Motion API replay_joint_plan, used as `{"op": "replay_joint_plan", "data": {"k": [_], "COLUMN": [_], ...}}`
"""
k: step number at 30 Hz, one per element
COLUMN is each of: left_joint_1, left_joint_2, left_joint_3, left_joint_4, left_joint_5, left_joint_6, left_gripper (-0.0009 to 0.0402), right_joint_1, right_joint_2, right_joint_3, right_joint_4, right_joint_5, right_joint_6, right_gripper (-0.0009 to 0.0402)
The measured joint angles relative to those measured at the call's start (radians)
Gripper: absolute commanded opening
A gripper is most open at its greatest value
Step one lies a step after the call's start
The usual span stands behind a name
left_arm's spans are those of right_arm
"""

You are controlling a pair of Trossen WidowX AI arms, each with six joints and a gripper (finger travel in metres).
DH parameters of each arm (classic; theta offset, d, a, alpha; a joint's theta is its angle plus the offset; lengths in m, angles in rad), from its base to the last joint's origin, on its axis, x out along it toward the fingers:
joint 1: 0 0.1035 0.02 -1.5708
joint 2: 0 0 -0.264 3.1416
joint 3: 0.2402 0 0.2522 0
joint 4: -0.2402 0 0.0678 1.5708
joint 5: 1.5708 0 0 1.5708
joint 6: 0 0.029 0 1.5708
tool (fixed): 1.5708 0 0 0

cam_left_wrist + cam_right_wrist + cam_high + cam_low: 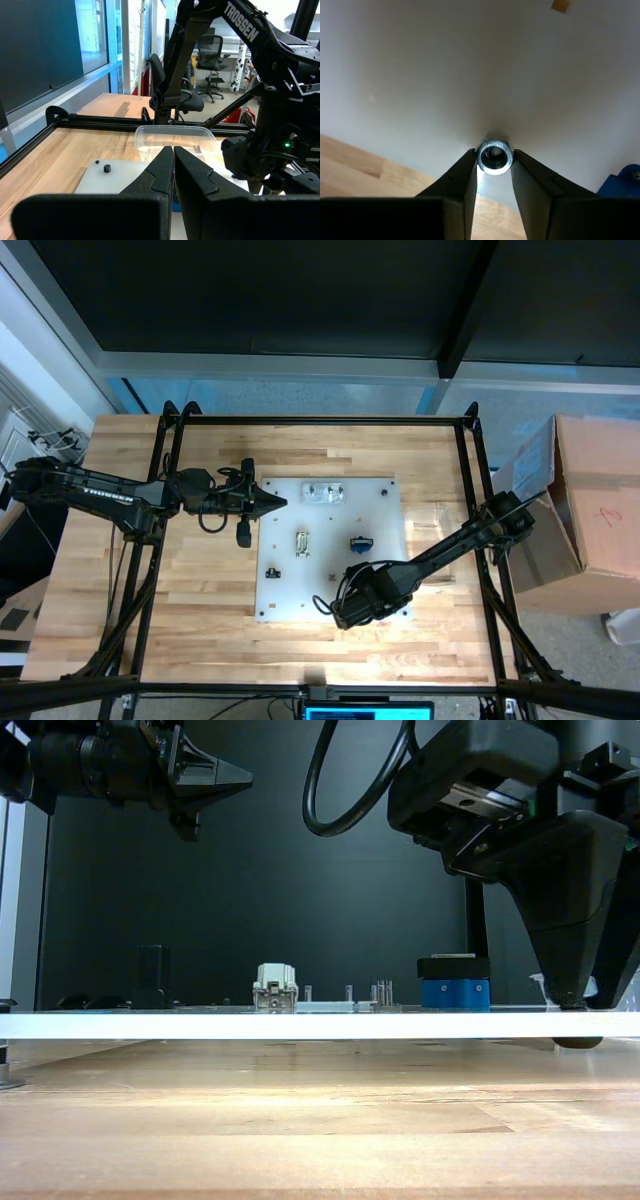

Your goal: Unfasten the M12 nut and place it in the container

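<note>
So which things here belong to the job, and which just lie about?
Job: small silver nut, clamped in the right gripper low on the white board, whether on its stud I cannot tell; clear plastic container.
Lying about: left gripper, shut, raised over the board's left edge; blue block; grey connector; brown cardboard box.

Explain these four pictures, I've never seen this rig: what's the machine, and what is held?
Two black robot arms reach over a white board on a wooden table. One picture looks down from above, one level along the table, one from each arm's wrist. The left gripper hovers above the board's left edge, fingers shut, empty. The right gripper is down at the board's near edge, fingers shut on a small silver nut; I cannot tell whether it sits on its stud. A clear plastic container stands near the right arm.
</note>
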Motion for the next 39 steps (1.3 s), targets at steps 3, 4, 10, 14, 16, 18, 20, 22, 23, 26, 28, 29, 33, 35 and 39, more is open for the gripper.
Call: {"op": "replay_joint_plan", "data": {"k": [3, 4, 10, 14, 16, 18, 20, 22, 23, 26, 28, 29, 33, 35, 39], "left_joint_1": [0.000, 0.000, 0.000, 0.000, 0.000, 0.000, 0.000, 0.000, 0.000, 0.000, 0.000, 0.000, 0.000, 0.000, 0.000], "left_joint_2": [0.000, 0.000, 0.000, 0.000, 0.000, 0.000, 0.000, 0.000, 0.000, 0.000, 0.000, 0.000, 0.000, 0.000, 0.000], "left_joint_3": [0.000, 0.000, 0.000, 0.000, 0.000, 0.000, 0.000, 0.000, 0.000, 0.000, 0.000, 0.000, 0.000, 0.000, 0.000], "left_joint_4": [0.000, 0.000, 0.000, 0.000, 0.000, 0.000, 0.000, 0.000, 0.000, 0.000, 0.000, 0.000, 0.000, 0.000, 0.000], "left_joint_5": [0.000, 0.000, 0.000, 0.000, 0.000, 0.000, 0.000, 0.000, 0.000, 0.000, 0.000, 0.000, 0.000, 0.000, 0.000], "left_joint_6": [0.000, 0.000, 0.000, 0.000, 0.000, 0.000, 0.000, 0.000, 0.000, 0.000, 0.000, 0.000, 0.000, 0.000, 0.000], "left_gripper": [0.0000, 0.0000, 0.0000, 0.0000, 0.0000, 0.0000, 0.0000, 0.0000, 0.0000, 0.0000, 0.0000, 0.0000, 0.0000, 0.0000, 0.0000], "right_joint_1": [0.000, 0.000, -0.001, -0.003, -0.003, -0.003, -0.003, -0.003, -0.003, -0.007, -0.017, -0.023, -0.048, -0.060, -0.078], "right_joint_2": [-0.002, -0.003, -0.003, -0.011, -0.023, -0.039, -0.050, -0.061, -0.070, -0.100, -0.109, -0.109, -0.110, -0.110, -0.094], "right_joint_3": [0.000, 0.000, 0.001, 0.001, 0.001, 0.001, 0.001, 0.000, 0.000, 0.000, 0.006, 0.014, 0.071, 0.102, 0.185], "right_joint_4": [0.002, 0.002, 0.004, -0.003, -0.008, -0.011, -0.033, -0.055, -0.058, -0.064, -0.069, -0.077, -0.135, -0.168, -0.262], "right_joint_5": [-0.008, -0.008, 0.001, -0.024, -0.023, -0.032, -0.036, -0.043, -0.045, -0.045, -0.045, -0.045, -0.043, -0.034, -0.006], "right_joint_6": [-0.031, -0.049, -0.211, -0.312, -0.355, -0.378, -0.389, -0.389, -0.389, -0.399, -0.440, -0.461, -0.525, -0.552, -0.620], "right_gripper": [0.0027, 0.0020, 0.0002, 0.0006, 0.0005, 0.0004, 0.0005, 0.0004, 0.0004, 0.0009, 0.0019, 0.0027, 0.0064, 0.0084, 0.0119]}}
